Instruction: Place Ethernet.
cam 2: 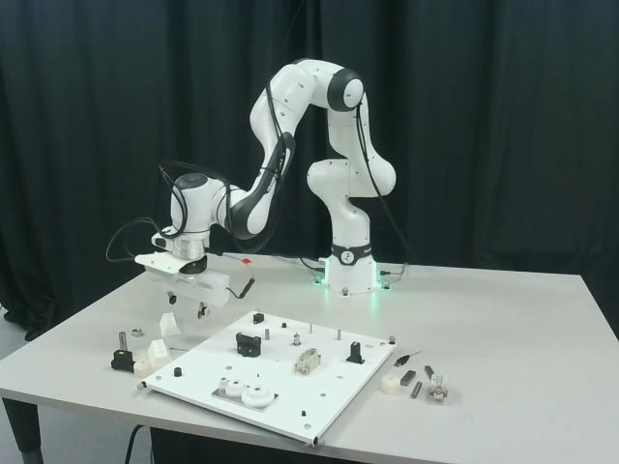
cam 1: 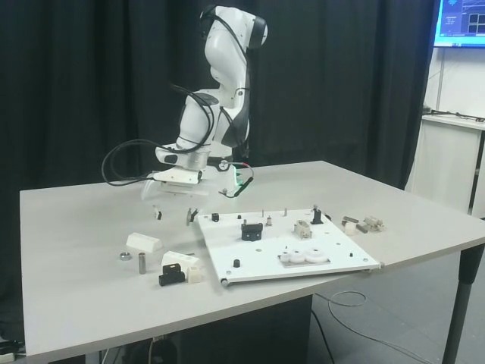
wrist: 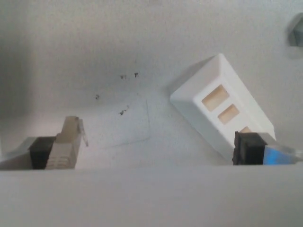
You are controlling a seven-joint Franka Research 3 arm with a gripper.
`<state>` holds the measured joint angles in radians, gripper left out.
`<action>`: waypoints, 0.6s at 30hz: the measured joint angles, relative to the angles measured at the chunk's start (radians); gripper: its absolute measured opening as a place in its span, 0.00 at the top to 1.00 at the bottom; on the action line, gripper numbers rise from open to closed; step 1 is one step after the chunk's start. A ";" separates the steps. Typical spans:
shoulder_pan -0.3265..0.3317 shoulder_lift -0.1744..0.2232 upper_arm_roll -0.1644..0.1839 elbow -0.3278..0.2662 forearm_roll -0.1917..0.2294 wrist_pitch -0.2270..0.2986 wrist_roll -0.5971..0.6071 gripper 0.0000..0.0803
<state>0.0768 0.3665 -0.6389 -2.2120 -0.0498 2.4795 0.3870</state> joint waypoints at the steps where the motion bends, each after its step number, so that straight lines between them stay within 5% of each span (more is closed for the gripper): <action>1: -0.001 0.000 0.001 0.001 0.000 0.000 0.000 0.00; 18: -0.007 0.007 0.004 0.013 0.000 -0.005 0.000 0.00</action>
<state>0.0697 0.3739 -0.6352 -2.1990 -0.0498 2.4746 0.3867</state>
